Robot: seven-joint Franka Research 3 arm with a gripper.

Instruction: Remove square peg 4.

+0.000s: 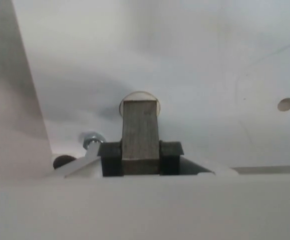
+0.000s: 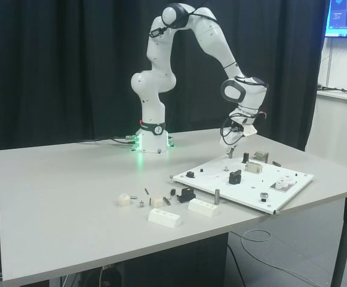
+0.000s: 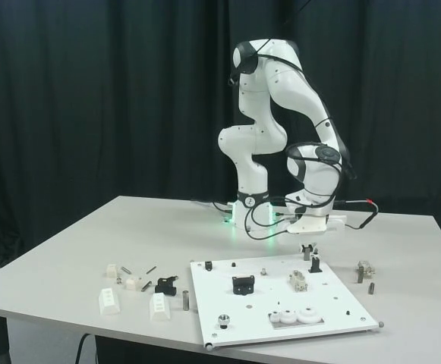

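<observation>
Fingers (image 1: 170, 150) pinch square peg 4 (image 1: 141, 131) upright above the white board (image 2: 221, 179), toward its twelve o'clock edge, the gripper (image 3: 308, 249) apparently holding it clear of its hole.

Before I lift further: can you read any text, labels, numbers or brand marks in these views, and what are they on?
No text can be read in any view.
Wall screen at the edge of the first room view: shows lines of content, too small to read.
White robot arm: no legible brand mark.
White assembly board: no printed labels or numbers visible.
Grey square peg held in the gripper: plain, no marking.
</observation>
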